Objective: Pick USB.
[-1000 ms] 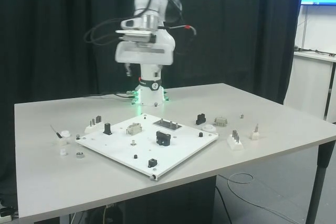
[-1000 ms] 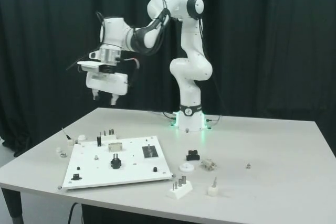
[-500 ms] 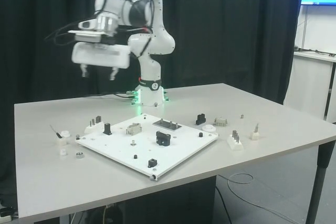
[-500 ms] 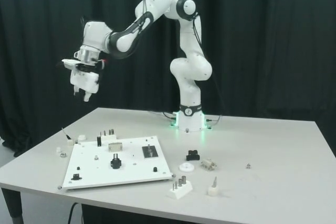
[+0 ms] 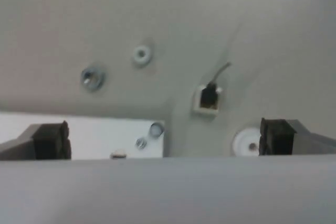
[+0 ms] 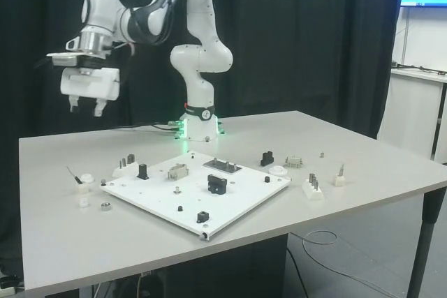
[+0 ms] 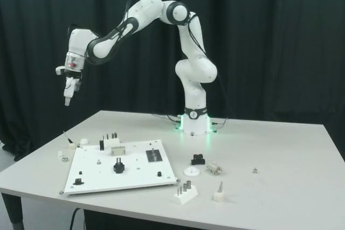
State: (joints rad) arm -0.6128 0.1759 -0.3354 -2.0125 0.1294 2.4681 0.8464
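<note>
While the gripper point(image 6: 85, 106) hangs high above the bench point(image 6: 349, 165), the step in hand looks like the approach, with nothing grasped yet. Its fingers point(image 5: 50, 140) are spread wide with nothing between them, as the wrist view shows. The USB point(image 5: 209, 98), a black plug seated in a small white holder with a thin wire sticking up, stands on the bare bench just off a corner of the white board point(image 6: 230, 204), between that corner and the bench's end edge. A white round part point(image 5: 244, 141) sits just beside it, and a nut point(image 5: 92, 77) and a washer point(image 5: 140, 54) lie near. The next move probably calls for centring over the plug, descending straight, and bringing the fingers to either side of the black body while staying clear of the wire and the round part.
</note>
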